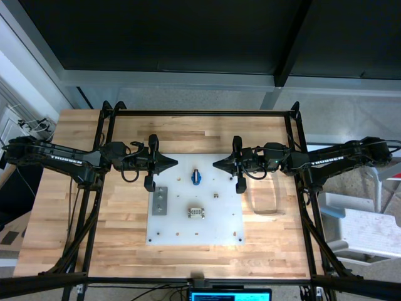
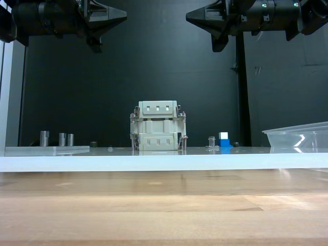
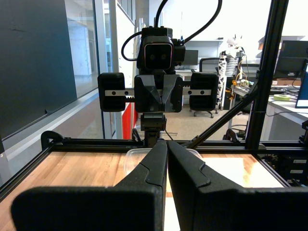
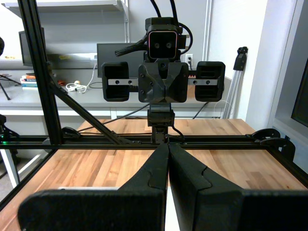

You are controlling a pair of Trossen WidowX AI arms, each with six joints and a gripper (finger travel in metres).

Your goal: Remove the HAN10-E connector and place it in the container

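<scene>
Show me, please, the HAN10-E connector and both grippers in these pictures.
HAN10-E connector [image 1: 196, 213]: high view, its top face with pin rows.
left gripper [image 1: 178, 164]: high view, shut fingertips, over the board's [image 1: 175, 233] far left.
right gripper [image 1: 215, 165]: high view, shut fingertips, over the board's far right.

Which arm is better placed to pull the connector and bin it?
Right, likely. The left end effector and right end effector hover shut above the board, about equally far from the HAN10-E connector, but the container sits on the right arm's side.

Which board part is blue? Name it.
The small upright piece under the gap between the shut left gripper and right gripper; the connector is beige, the plate grey.
</scene>
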